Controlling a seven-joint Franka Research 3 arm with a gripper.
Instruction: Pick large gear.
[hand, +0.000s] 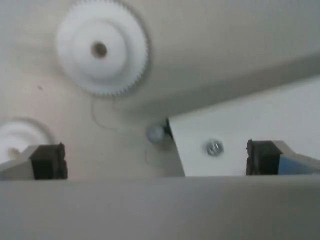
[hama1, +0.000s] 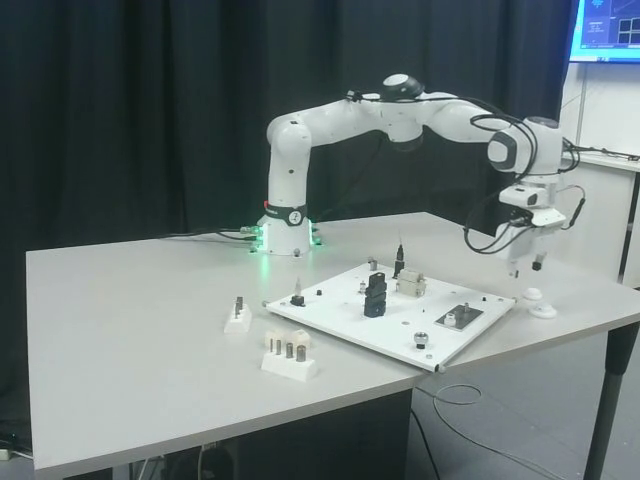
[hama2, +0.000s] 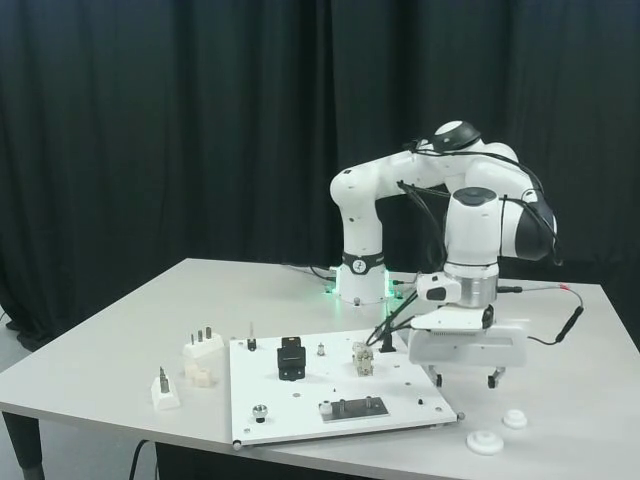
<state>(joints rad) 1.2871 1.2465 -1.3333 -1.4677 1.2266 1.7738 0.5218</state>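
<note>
Our gripper (hand: 155, 160) hovers wide open and empty, the pick not begun.
The large gear (hand: 102, 47) lies on the grey table (hand: 225, 40), upper left of the wrist frame; we judge alignment, descent and grasp remain.

White large gear (hand: 102, 48), white board (hama1: 385, 310), grey table (hama1: 130, 310), black curtain (hama2: 150, 120).
</note>
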